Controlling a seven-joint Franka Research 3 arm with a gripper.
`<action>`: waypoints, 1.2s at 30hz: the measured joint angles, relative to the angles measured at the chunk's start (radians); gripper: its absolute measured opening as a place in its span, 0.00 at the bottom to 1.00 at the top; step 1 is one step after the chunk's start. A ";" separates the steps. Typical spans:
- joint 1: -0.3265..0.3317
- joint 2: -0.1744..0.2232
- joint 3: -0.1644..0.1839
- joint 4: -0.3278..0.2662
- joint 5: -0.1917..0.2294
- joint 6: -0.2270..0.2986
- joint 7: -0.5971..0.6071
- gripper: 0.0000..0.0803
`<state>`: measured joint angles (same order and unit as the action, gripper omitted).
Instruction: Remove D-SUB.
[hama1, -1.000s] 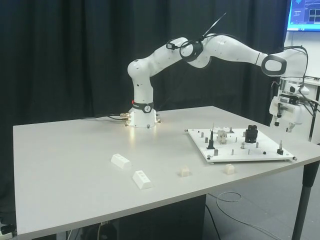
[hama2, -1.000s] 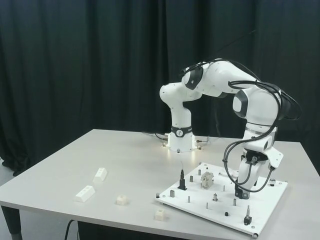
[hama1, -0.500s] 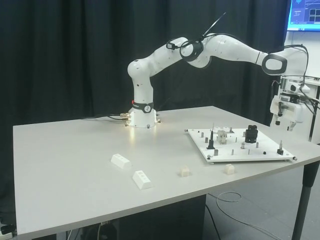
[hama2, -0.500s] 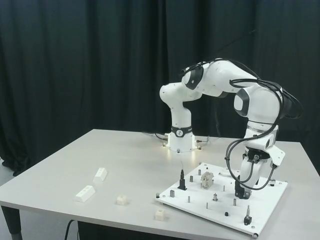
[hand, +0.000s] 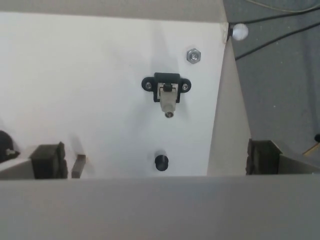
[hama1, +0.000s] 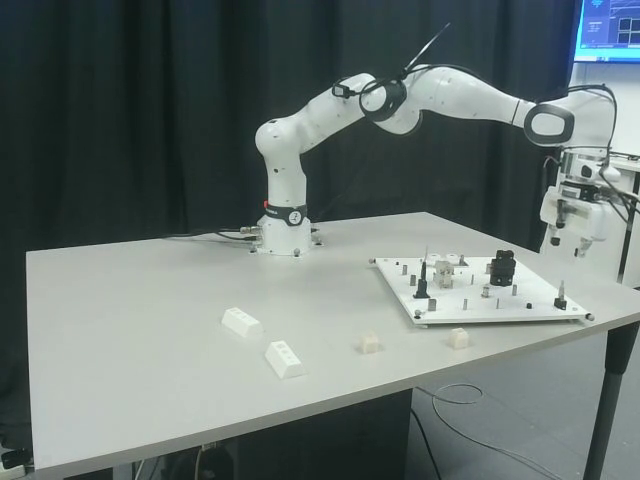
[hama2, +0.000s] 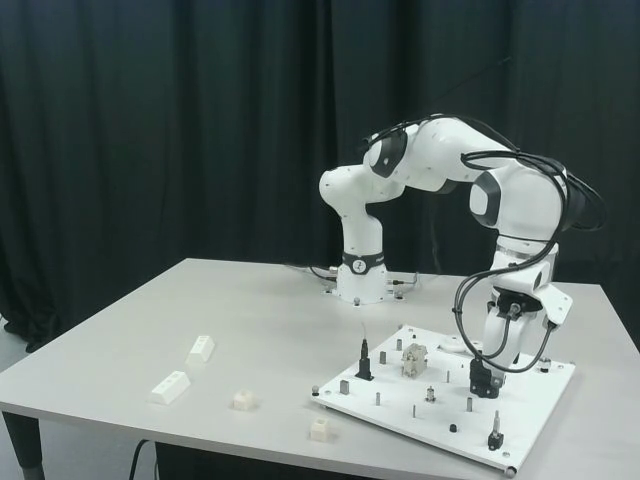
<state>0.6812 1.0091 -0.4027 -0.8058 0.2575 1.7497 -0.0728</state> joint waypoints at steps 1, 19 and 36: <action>0.000 -0.001 0.000 0.000 0.000 -0.002 0.000 1.00; 0.007 -0.012 0.000 0.000 0.000 -0.023 0.003 1.00; 0.012 -0.016 0.000 0.000 0.000 -0.029 0.003 1.00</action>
